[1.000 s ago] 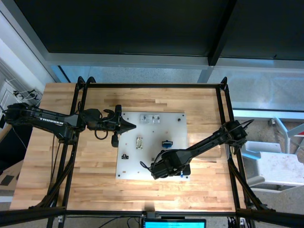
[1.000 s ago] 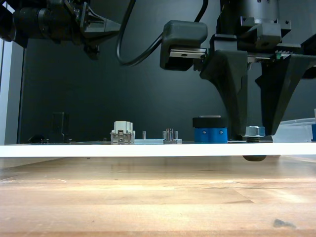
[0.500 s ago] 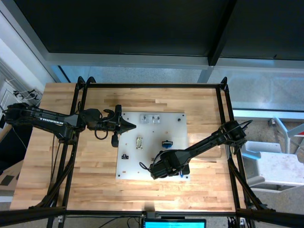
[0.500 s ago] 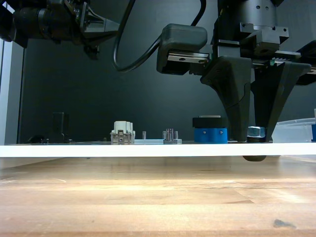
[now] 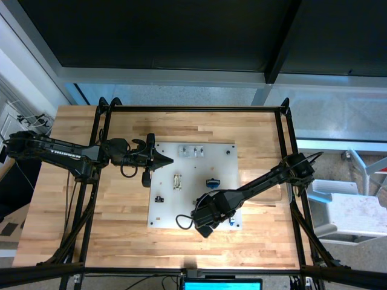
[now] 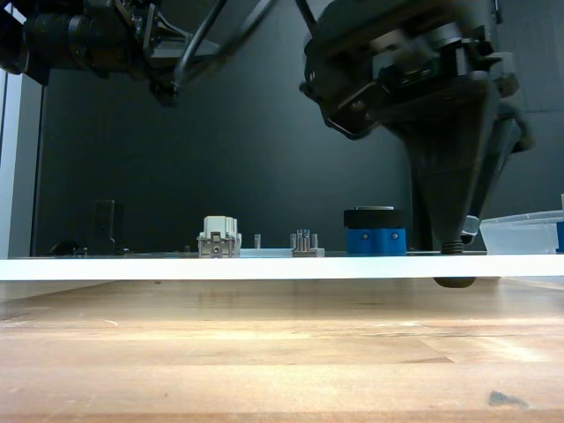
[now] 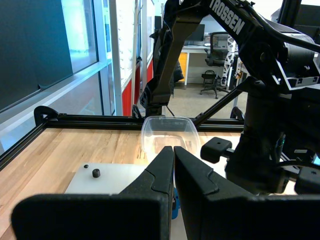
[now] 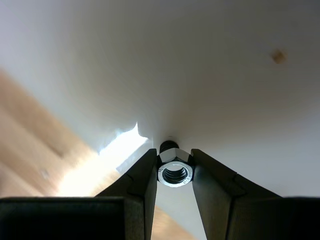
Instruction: Unfasten the M12 fastener and place in the container
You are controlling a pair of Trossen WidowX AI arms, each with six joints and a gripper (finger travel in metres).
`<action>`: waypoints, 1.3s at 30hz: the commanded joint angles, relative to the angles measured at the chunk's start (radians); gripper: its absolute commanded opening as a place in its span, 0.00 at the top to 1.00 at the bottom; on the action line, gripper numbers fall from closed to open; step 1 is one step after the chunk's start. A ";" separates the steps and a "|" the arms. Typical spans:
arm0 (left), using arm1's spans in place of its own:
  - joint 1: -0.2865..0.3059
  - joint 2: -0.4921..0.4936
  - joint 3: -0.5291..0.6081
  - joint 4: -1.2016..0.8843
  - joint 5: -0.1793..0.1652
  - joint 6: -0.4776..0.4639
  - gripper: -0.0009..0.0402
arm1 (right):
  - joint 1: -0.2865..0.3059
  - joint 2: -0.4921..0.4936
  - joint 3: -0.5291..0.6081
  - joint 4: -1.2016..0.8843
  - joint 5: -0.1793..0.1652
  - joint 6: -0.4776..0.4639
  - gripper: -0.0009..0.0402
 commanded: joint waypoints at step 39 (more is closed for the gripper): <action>0.000 0.000 0.000 0.000 0.000 0.000 0.98 | -0.058 -0.570 -0.434 -0.111 0.032 -0.434 0.98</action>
